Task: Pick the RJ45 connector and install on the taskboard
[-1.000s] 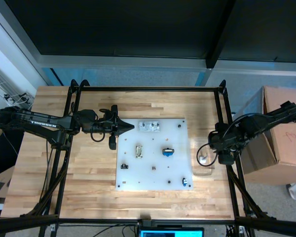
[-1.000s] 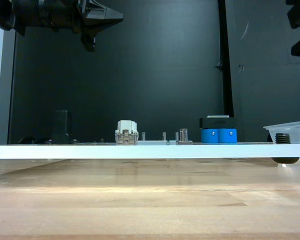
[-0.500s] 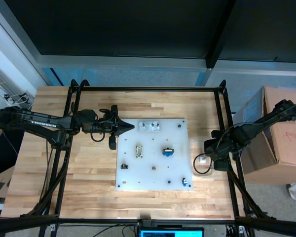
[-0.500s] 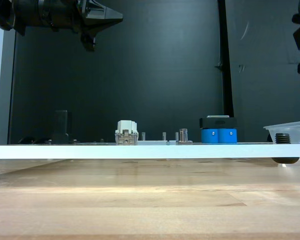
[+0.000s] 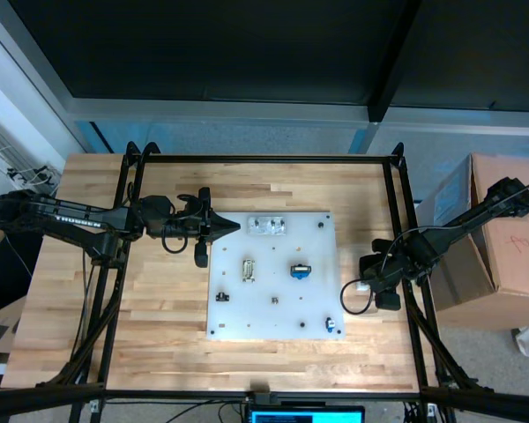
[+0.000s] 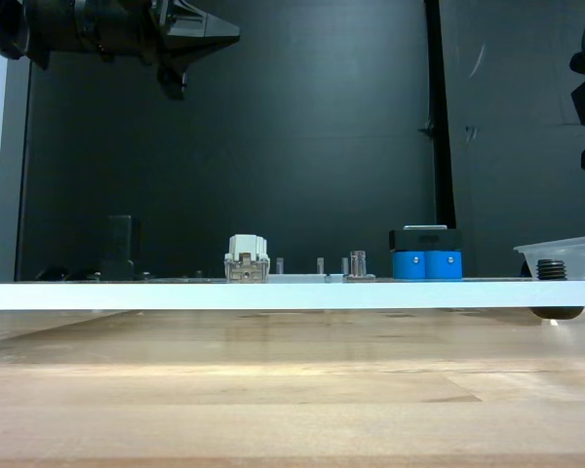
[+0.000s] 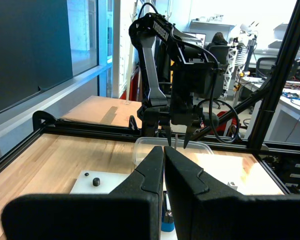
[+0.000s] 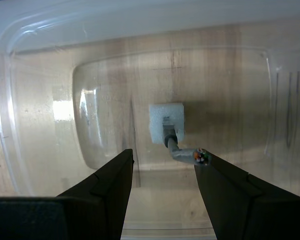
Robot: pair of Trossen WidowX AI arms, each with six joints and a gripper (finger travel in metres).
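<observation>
high cam looks down from near edge; low cam level with table (image 6: 292, 390); both share the taskboard (image 5: 247, 310).

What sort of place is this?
Likely a robotics lab: a wooden table bears a white board of fittings, with cluttered desks behind. The left pincer, shut, hangs over the board's far-left corner; the right pincer, open, hovers above a clear tray where the connector lies loose.

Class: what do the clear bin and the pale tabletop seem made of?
Clear bin: likely glossy plastic, see-through with glare. Pale tabletop: apparently wood, grained strips. RJ45 connector lies free inside, under the open right gripper; shut left gripper over white board's edge.
</observation>
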